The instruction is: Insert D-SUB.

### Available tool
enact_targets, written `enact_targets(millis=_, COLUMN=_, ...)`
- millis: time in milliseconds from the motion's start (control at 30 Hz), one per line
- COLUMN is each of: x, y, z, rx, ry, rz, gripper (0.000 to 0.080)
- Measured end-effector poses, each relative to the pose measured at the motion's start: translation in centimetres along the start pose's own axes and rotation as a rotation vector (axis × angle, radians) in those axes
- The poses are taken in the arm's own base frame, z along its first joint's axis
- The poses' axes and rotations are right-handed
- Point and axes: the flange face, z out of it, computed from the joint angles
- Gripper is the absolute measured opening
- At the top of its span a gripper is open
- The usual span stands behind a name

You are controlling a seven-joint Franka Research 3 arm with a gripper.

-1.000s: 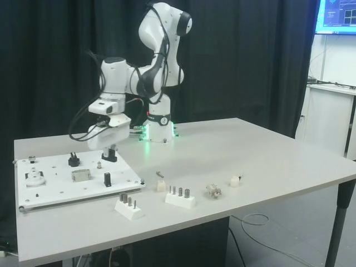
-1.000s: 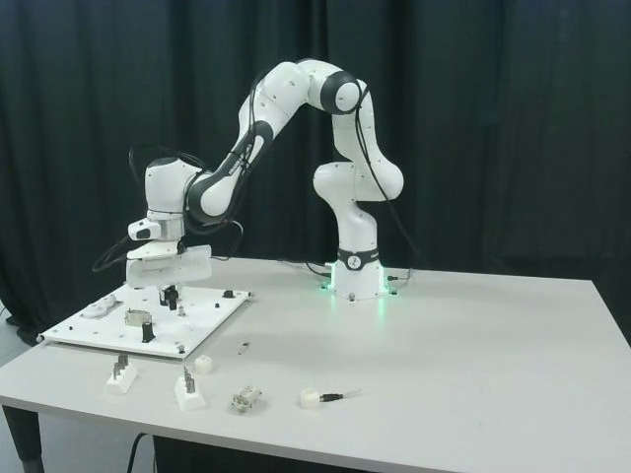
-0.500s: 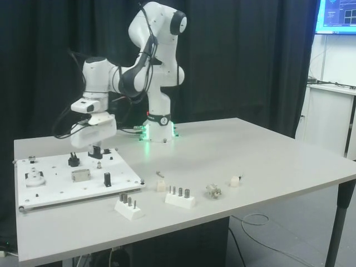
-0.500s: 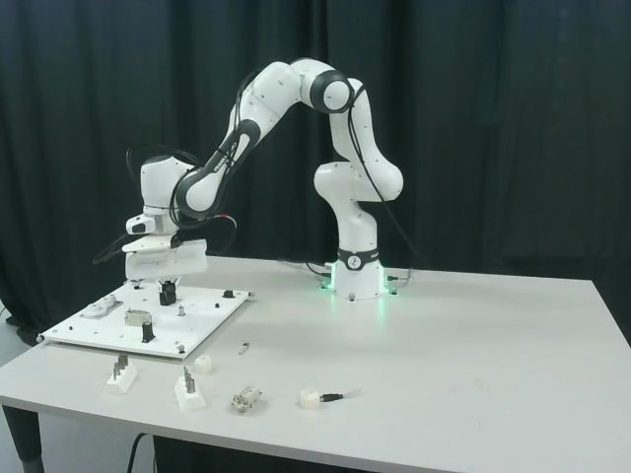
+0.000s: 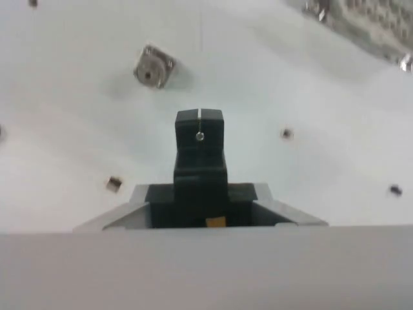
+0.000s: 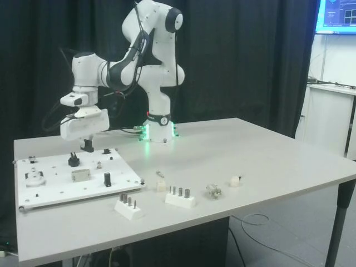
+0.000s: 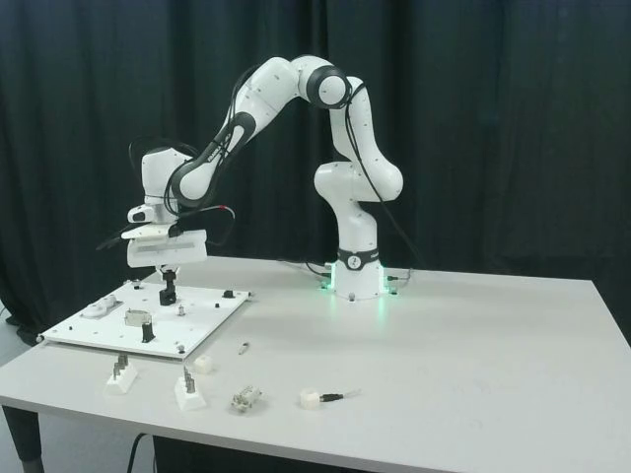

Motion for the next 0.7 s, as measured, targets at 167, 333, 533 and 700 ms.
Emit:
enact_targets(millis=167, x=-1.4, y=1.0, z=-0.1, rx=0.008, ry=0.005, rz=0.049, gripper=0.0153)
enact_targets(millis=333, x=-2.4, y=1.9, z=-0.1, rx=0.016, ry=0.015, rz=0.101, gripper=0.0153)
enact_targets(millis=533, x=-3.6, y=2.8, z=0.0, rx=0.021, ry=0.028, rz=0.173, gripper=0.0153)
enact_targets(millis=700, x=-4.2, y=3.4, z=-0.1, rx=0.016, ry=0.037, rz=0.208, gripper=0.0153)
